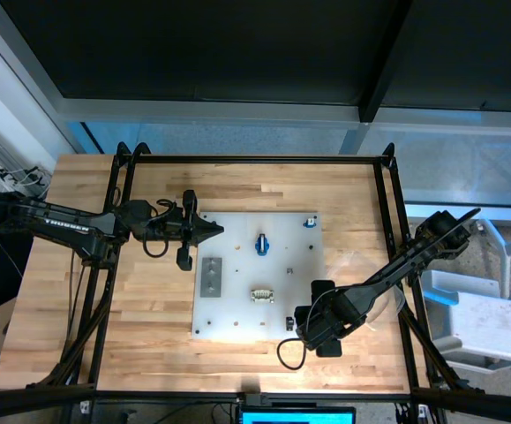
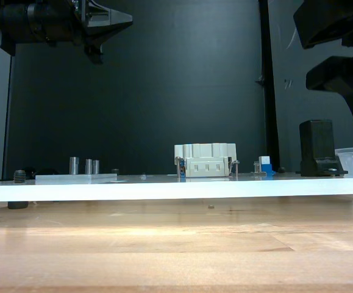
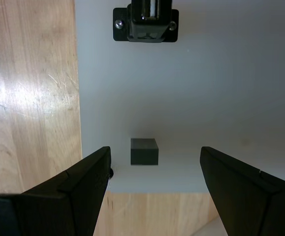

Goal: Pick the 16mm bar from the taskboard and place it in the container

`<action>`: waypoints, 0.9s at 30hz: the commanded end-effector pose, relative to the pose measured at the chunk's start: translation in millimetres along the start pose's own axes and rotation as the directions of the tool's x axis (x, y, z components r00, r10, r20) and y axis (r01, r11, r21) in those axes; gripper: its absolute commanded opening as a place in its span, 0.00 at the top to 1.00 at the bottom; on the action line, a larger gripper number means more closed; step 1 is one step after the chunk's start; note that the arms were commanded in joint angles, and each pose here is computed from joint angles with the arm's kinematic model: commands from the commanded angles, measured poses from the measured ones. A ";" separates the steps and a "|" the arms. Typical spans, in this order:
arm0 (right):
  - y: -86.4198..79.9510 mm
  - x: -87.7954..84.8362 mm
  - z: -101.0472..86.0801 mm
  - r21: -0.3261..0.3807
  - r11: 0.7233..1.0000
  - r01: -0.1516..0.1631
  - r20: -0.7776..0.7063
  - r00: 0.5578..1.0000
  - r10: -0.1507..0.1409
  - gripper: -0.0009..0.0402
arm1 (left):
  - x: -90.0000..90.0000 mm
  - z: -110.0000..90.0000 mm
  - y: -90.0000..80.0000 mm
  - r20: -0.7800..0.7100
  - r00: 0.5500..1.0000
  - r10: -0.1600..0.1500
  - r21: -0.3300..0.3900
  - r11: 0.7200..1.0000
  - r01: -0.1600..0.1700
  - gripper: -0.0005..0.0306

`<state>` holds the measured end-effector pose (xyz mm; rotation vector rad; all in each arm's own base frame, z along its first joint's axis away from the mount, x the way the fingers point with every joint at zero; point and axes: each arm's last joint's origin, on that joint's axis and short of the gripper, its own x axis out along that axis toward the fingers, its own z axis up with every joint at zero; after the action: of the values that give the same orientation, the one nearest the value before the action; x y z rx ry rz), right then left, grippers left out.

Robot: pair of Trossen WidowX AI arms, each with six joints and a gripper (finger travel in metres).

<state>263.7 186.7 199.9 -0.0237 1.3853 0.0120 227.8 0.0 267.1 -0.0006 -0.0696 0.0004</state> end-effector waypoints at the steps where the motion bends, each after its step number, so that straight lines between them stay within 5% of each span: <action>1: -0.4 4.2 -1.9 0.001 1.000 -0.002 0.001 1.000 0.002 0.36 | 0.1 0.1 0.0 0.000 1.000 0.000 0.000 1.000 0.000 0.98; 14: 1.0 12.6 -2.6 -0.002 1.000 0.003 -0.006 1.000 -0.003 0.39 | 0.1 0.1 0.1 0.000 1.000 0.000 0.000 1.000 0.000 0.98; 27: 1.1 12.6 -2.7 0.000 1.000 0.000 -0.008 1.000 0.000 0.64 | 0.1 0.1 0.0 0.000 1.000 0.000 0.000 1.000 0.000 0.98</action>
<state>263.3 187.6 186.8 -0.0254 1.3936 0.0112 227.9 0.0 267.3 -0.0002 -0.0704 0.0004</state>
